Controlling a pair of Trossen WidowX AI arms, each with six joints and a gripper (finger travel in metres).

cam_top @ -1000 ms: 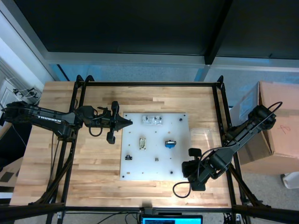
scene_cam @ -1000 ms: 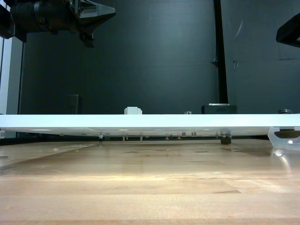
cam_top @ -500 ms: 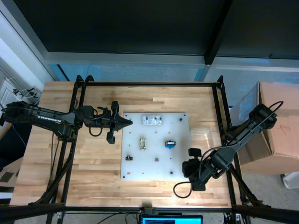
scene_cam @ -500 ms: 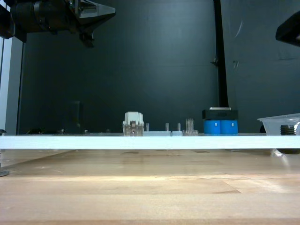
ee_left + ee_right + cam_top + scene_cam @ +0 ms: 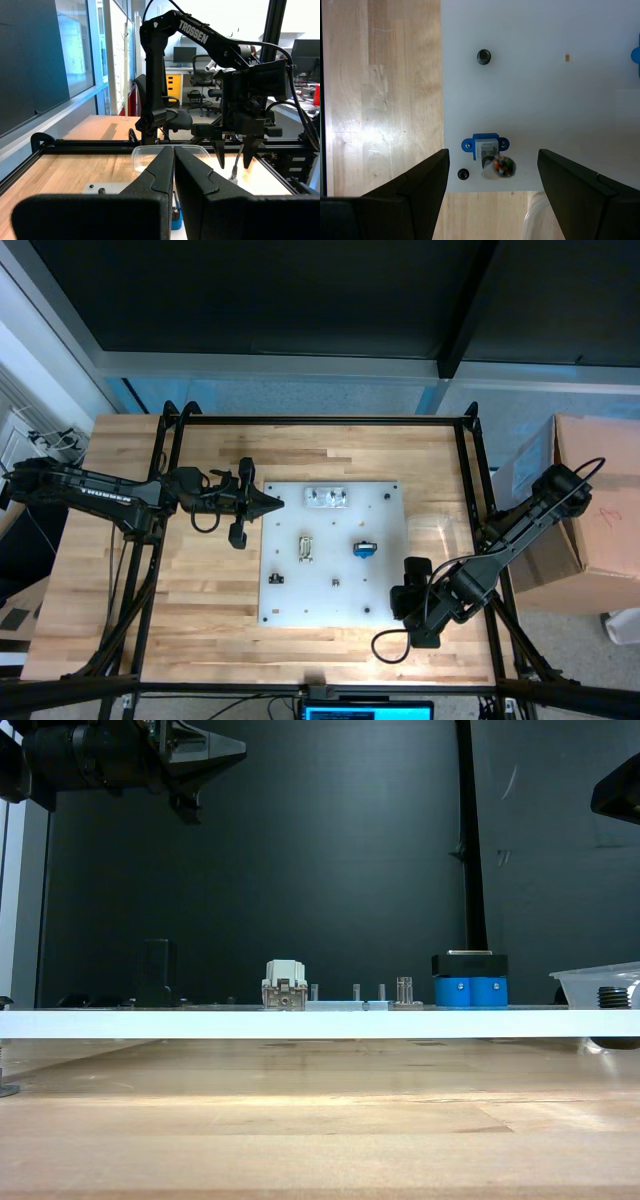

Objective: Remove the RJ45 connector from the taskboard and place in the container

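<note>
The RJ45 connector (image 5: 494,165), clear with a short cable stub, stands in its blue seat (image 5: 485,142) at the near right corner of the white taskboard (image 5: 545,75). My right gripper (image 5: 492,152) hangs straight above it, open, with the fingers well apart on either side and not touching it. From the left wrist view, the stub (image 5: 233,174) shows between the right gripper's (image 5: 234,161) spread fingers. In the high view that gripper (image 5: 407,585) hides the connector. My left gripper (image 5: 272,503) is shut, empty, raised over the board's left edge.
A clear plastic container (image 5: 440,535) sits on the table just right of the board; its rim (image 5: 600,982) shows in the low view. Other fittings stand on the board: a blue part (image 5: 364,549) and a grey connector (image 5: 305,547). A cardboard box (image 5: 590,510) stands off the table's right.
In the low view the board's near edge stood raised a second ago; it now lies flat and lower, with its fittings in sight. Both arms have hardly moved in the high view.
</note>
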